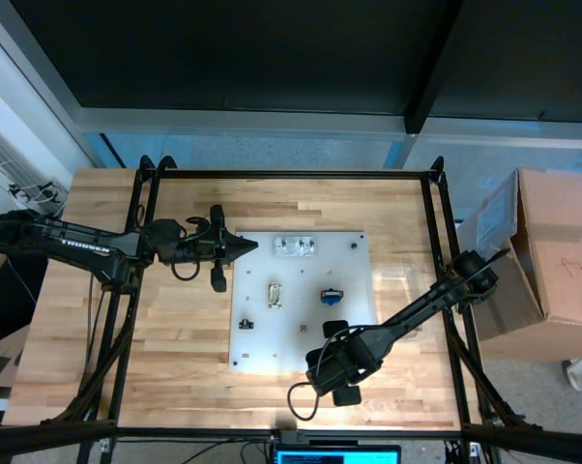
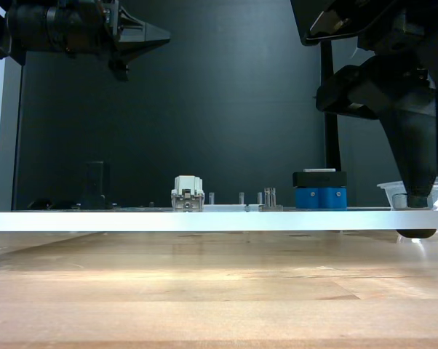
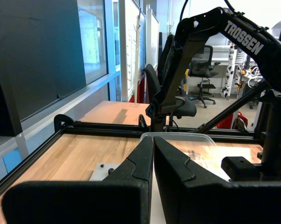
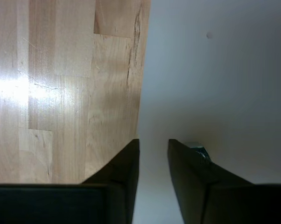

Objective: Unfasten the M12 nut and place it in the container

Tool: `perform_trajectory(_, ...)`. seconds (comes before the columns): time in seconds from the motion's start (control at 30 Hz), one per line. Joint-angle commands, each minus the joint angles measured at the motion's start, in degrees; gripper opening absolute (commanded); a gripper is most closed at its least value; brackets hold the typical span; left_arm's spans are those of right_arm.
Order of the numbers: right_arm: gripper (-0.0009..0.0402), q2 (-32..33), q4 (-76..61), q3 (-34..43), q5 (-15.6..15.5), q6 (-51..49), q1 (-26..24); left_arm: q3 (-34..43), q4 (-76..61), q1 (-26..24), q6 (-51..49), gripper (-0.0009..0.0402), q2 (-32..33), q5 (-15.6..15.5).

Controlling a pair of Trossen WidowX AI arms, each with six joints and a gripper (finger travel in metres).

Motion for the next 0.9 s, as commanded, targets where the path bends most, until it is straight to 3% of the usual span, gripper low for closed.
perform_trajectory(0.03,0.0029,0.0,0.0,-0.2,0.04,-0.61,-0.04,0.0,0.0,0.0,0.02,0.0,0.0,0.0)
perform_trajectory(0.13,-0.0004,0.0,0.0,-0.2,0.04,-1.64,-0.04,0.0,0.0,0.0,0.02,0.0,0.0,0.0)
perform_trajectory(0.27,0.001,0.02,0.02,-0.28,0.09,-5.49,-0.07,0.0,0.0,0.0,0.02,0.0,0.0,0.0)
perform_trajectory(0.9,0.0,0.0,-0.02,-0.52,0.07,-41.24,-0.07,0.0,0.0,0.0,0.02,0.0,0.0,0.0)
